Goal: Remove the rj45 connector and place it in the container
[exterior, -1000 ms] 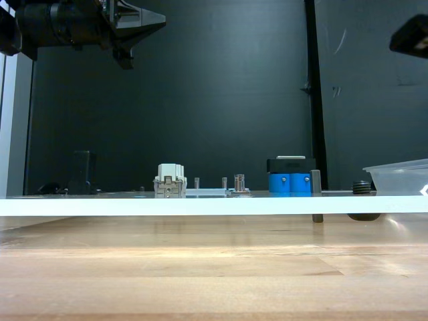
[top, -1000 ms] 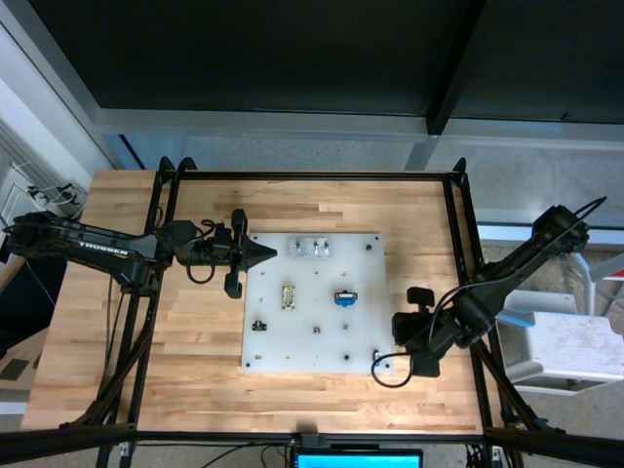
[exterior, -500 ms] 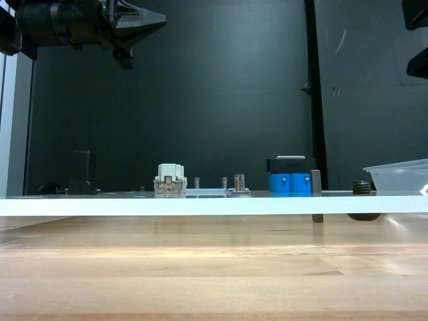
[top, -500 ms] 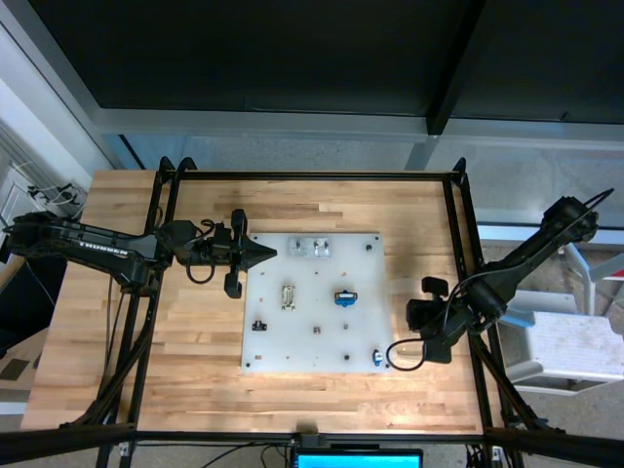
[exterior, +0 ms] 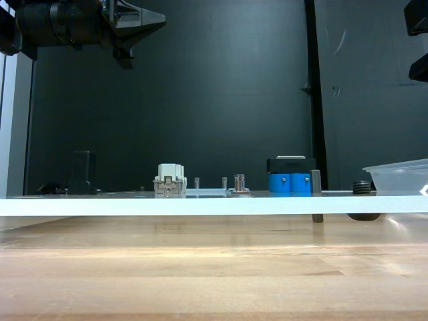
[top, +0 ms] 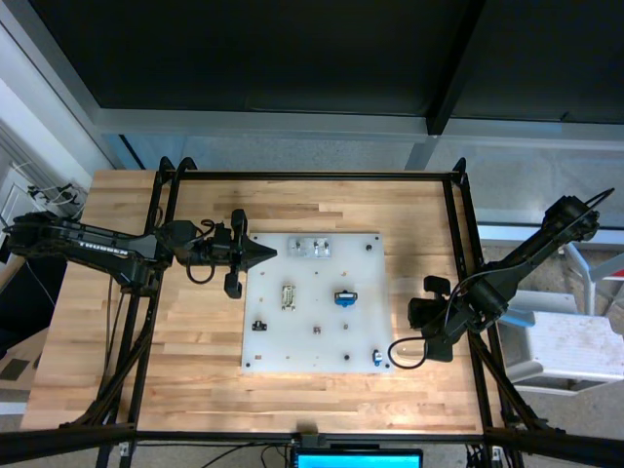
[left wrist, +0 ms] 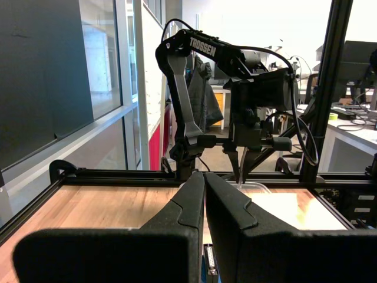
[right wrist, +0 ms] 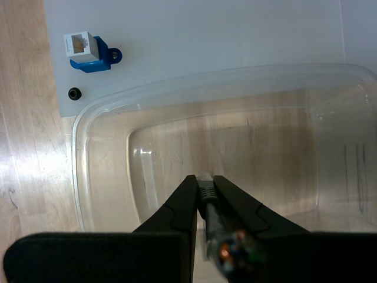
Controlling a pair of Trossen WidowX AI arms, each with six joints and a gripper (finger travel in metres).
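The rj45 connector [right wrist: 204,180], a small plug on a short cable stub, is pinched between the fingers of my right gripper [right wrist: 204,184], which is shut on it. It hangs above the inside of the container [right wrist: 79,153], a clear tray with rounded corners beside the white board's near right corner. In the high view the right gripper [top: 409,343] sits just off that corner. The tray's rim [exterior: 401,175] shows in the low view. My left gripper [top: 268,253] hovers shut and empty at the board's left edge, high above the table [exterior: 157,23].
An empty blue jack holder [right wrist: 88,50] stands on the white board [top: 312,331] next to the tray. A blue block connector [top: 343,298] and a silver rectangular connector [top: 289,296] sit mid-board. Black frame rails [top: 458,244] border the table.
My right gripper lifted away from the blue holder at the board's near right corner and moved right with the plug, ending over the clear tray. The left arm stayed still.
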